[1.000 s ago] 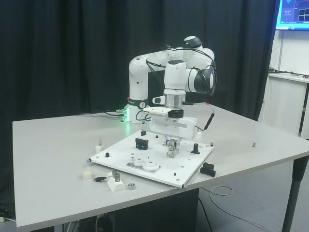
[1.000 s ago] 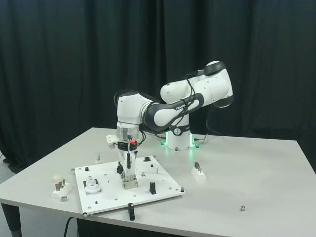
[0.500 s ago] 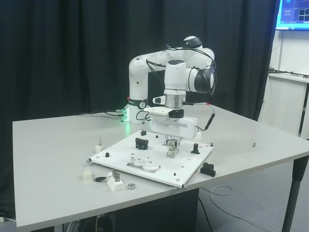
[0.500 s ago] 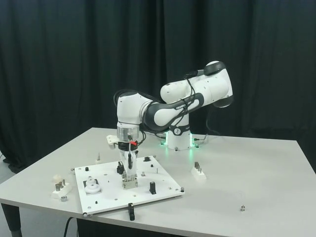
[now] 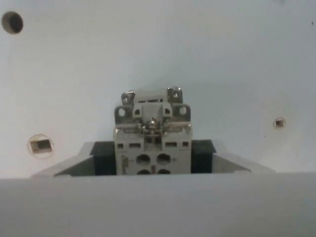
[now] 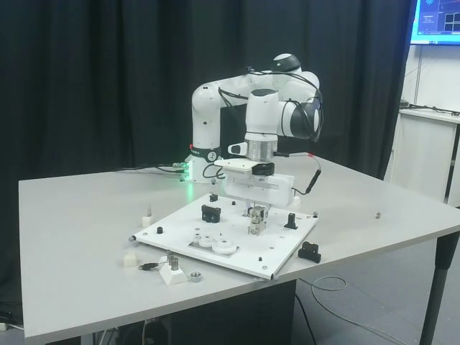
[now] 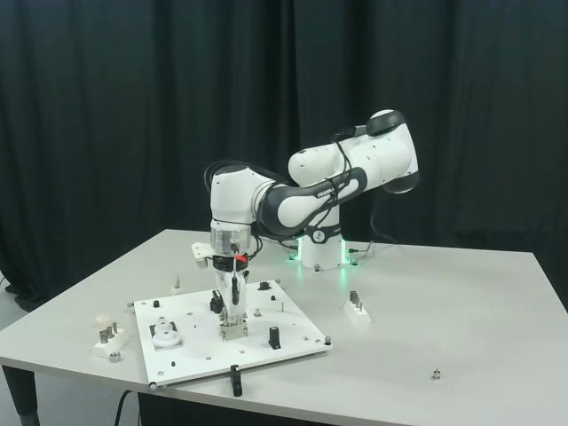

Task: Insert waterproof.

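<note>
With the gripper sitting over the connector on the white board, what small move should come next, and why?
Probably a slow, straight push down. The gripper stands directly over the waterproof connector on the white board, and the wrist view shows the connector centred and square, so no sideways correction looks needed. Whether it is fully seated cannot be told.

The white arm (image 7: pixel 311 191) rises from its base (image 6: pixel 192 167) at the far side of the table, where a green light glows. It bends at the elbow (image 7: pixel 390 155) and reaches forward and down, so that the wrist (image 6: pixel 260 118) points straight at the table. The gripper (image 6: pixel 256 213) hangs upright below the wrist, low over the white board. A black cable (image 6: pixel 310 180) loops out from the side of the hand. In the wrist view the fingers themselves are hidden behind the hand's own body.
</note>
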Available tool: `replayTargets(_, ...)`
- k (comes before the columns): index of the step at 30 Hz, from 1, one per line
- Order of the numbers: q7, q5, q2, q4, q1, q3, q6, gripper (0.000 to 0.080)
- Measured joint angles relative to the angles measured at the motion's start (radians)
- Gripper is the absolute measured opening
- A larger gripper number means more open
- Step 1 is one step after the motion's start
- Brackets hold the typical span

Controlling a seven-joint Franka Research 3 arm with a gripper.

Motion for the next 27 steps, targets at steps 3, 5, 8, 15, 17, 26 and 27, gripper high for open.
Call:
replayTargets(3, 0.000, -0.004, 0.000, 0.002, 0.000, 0.000, 0.000, 0.0310)
replayTargets(5, 0.000, -0.007, 0.000, 0.003, 0.000, 0.000, 0.000, 0.0310)
replayTargets(8, 0.001, -0.013, 0.000, 0.005, -0.001, 0.000, 0.000, 0.0310)
replayTargets(15, 0.006, -0.033, 0.000, 0.010, -0.002, 0.001, 0.000, 0.0310)
replayTargets(17, 0.006, -0.034, 0.000, 0.013, -0.003, 0.002, 0.000, 0.0310)
replayTargets(26, 0.006, -0.038, 0.000, 0.021, -0.006, 0.004, 0.000, 0.0310)
replayTargets(27, 0.006, -0.038, 0.000, 0.021, -0.006, 0.004, 0.000, 0.0310)
